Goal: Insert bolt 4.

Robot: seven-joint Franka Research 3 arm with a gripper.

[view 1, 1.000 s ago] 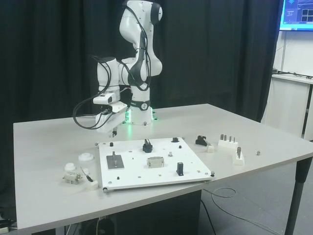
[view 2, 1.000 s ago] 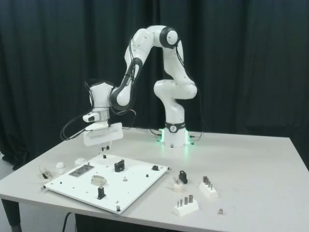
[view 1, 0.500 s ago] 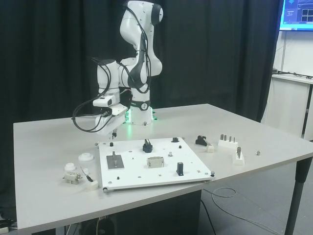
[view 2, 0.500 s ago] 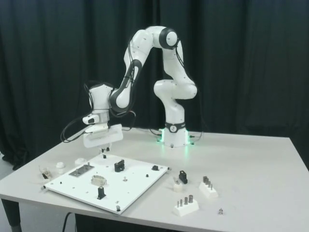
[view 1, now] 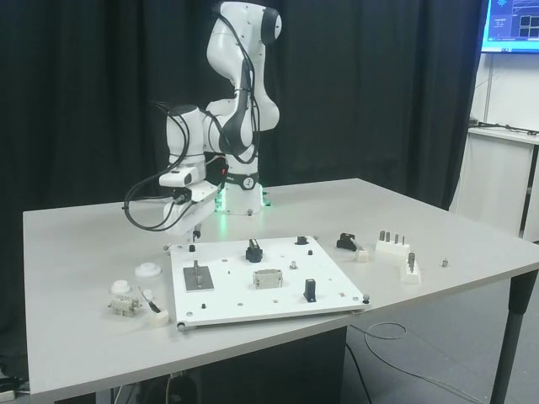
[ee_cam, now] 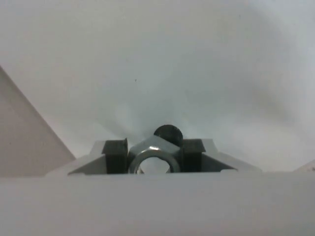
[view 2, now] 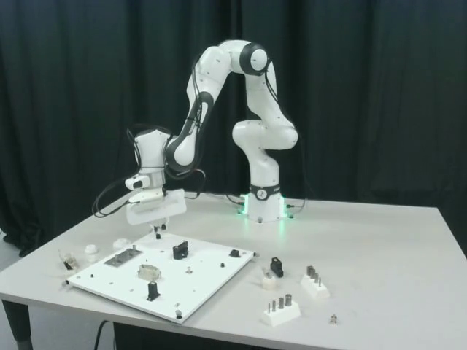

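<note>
grey table (view 1: 76, 252); black curtain (view 2: 379, 87) — behind

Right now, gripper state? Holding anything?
Gripper: shut on the grey metal hex-headed bolt, held between the two black finger pads above the white assembly board.

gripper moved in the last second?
Yes. The gripper has risen: in both room views the gap between it and the white board below has widened, with little sideways shift.
</note>
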